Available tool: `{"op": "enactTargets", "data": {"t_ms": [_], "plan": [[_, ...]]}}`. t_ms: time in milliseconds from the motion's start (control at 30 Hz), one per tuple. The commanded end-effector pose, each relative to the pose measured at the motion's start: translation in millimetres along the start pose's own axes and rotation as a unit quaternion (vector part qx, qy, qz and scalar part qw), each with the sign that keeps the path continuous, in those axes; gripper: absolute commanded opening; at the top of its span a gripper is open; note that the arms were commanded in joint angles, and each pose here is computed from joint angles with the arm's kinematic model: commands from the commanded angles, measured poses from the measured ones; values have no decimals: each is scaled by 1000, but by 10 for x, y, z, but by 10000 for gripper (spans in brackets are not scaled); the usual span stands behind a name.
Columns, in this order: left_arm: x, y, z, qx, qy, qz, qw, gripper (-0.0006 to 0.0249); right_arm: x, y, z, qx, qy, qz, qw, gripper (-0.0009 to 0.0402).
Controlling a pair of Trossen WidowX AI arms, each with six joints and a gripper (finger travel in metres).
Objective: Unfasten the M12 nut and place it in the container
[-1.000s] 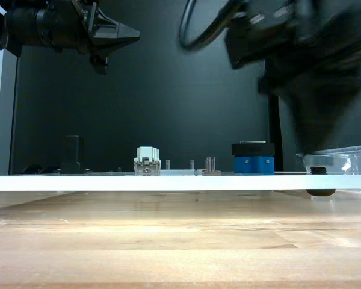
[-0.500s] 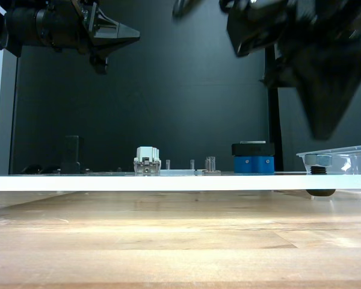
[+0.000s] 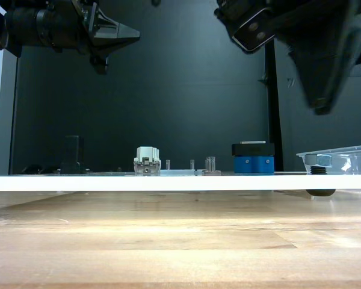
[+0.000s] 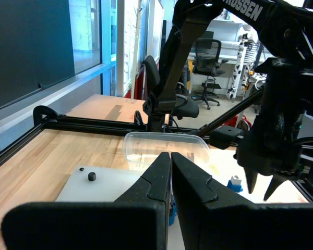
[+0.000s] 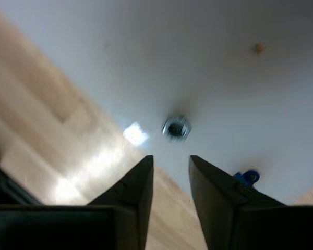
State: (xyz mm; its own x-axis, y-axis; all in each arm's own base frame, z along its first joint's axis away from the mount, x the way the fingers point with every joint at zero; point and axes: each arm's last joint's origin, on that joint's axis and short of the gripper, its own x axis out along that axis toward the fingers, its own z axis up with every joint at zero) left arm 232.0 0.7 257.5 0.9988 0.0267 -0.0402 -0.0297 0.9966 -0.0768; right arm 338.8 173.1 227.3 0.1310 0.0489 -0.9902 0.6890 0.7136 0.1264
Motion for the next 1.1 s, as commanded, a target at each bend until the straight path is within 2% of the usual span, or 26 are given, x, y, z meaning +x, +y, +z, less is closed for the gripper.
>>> {"op": "enactTargets", "data": {"t_ms": [33,300,467,700,1100], "plan": [[0,0,0,0,0,0,1000,0,12,-4,2,18,-5,-3,1000,140],[1,1,-1,0,0,0,1000,0,238,48,21,41,-9,-20,999,205],[0,0,2,0,0,0,1000,0,352,48,28,44,-10,-27,999,218],[0,0,2,0,-1,0,1000,0,452,62,33,47,-8,-34,998,196],[1,0,-1,0,0,0,1000,0,480,67,36,47,-7,-36,998,113]]}}
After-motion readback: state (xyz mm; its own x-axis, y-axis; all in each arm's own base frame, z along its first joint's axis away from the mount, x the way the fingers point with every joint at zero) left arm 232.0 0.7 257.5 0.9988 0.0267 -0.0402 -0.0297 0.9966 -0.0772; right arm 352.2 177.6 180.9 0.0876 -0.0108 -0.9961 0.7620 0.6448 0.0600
